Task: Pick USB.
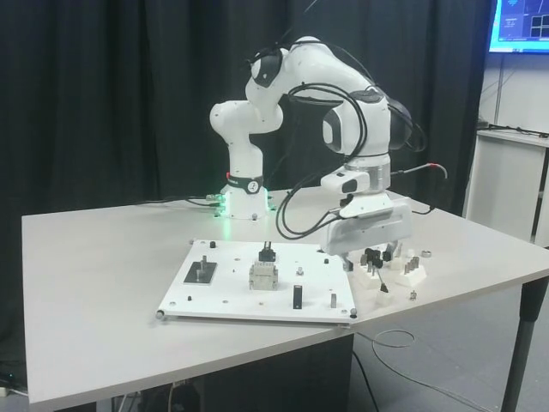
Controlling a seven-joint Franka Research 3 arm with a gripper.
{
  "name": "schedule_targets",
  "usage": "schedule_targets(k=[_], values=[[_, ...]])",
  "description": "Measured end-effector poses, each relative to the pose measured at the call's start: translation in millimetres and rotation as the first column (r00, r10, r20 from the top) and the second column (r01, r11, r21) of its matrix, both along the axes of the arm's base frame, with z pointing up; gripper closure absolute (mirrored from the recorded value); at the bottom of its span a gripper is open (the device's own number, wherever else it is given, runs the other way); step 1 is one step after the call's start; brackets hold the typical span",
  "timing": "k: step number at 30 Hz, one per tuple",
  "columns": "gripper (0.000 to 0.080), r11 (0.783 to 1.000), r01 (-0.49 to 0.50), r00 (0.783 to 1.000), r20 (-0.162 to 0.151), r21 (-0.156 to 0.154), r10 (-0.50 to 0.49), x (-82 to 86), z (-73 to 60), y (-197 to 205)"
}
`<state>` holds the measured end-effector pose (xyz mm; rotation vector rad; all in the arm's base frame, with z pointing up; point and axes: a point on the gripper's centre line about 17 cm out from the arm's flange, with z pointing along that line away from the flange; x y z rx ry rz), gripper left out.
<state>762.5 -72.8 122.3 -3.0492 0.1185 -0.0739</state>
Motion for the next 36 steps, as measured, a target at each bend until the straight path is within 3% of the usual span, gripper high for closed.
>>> schedule_targets(k=[16, 36], values=[[0.0003, 0.996, -0.065, 0.997, -0.028, 0.059, 0.067, -2.4, -5.6, 41], [0.0003, 0.98, -0.162, 0.983, -0.067, 0.113, 0.17, -12.5, -36.7, 74]])
